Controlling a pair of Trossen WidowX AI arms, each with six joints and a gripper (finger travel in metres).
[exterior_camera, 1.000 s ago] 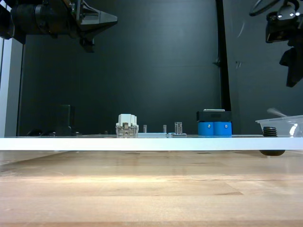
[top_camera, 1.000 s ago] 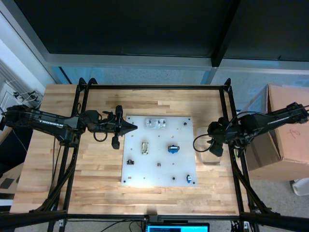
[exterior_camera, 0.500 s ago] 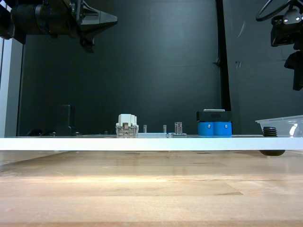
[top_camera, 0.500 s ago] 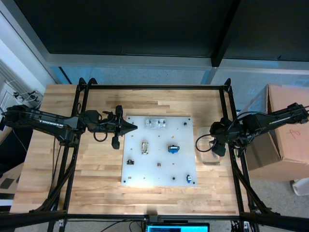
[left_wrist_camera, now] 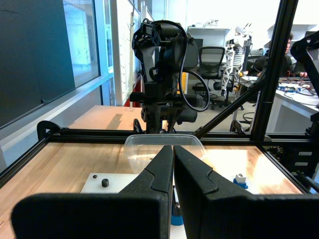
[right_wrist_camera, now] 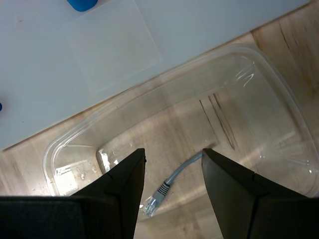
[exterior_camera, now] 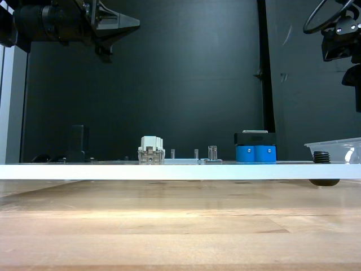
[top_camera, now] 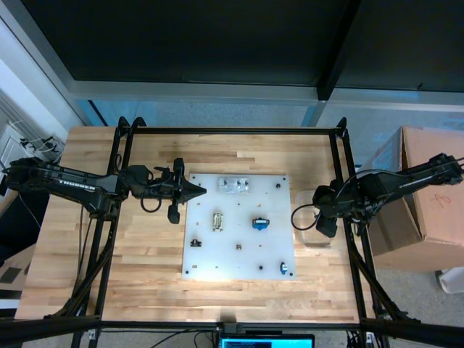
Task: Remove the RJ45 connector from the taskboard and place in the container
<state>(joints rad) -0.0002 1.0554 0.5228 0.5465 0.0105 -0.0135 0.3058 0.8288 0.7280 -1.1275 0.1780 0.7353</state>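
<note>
Right gripper (right_wrist_camera: pixel 173 152) is released, fingers spread with nothing between them, hanging over the container (right_wrist_camera: pixel 169 124). The container sits on the table (top_camera: pixel 145 246) just beside the taskboard's (top_camera: pixel 239 257) right edge. RJ45 connector (right_wrist_camera: pixel 158 195) is clear of the board: it lies free and flat on the container floor, short grey cable stub attached, directly below the gap between the fingers and not touching them. Left gripper (left_wrist_camera: pixel 173 148) is clenched, fingers pressed together on nothing, held high over the taskboard's left edge near its far-left corner, pointing toward the right arm.
</note>
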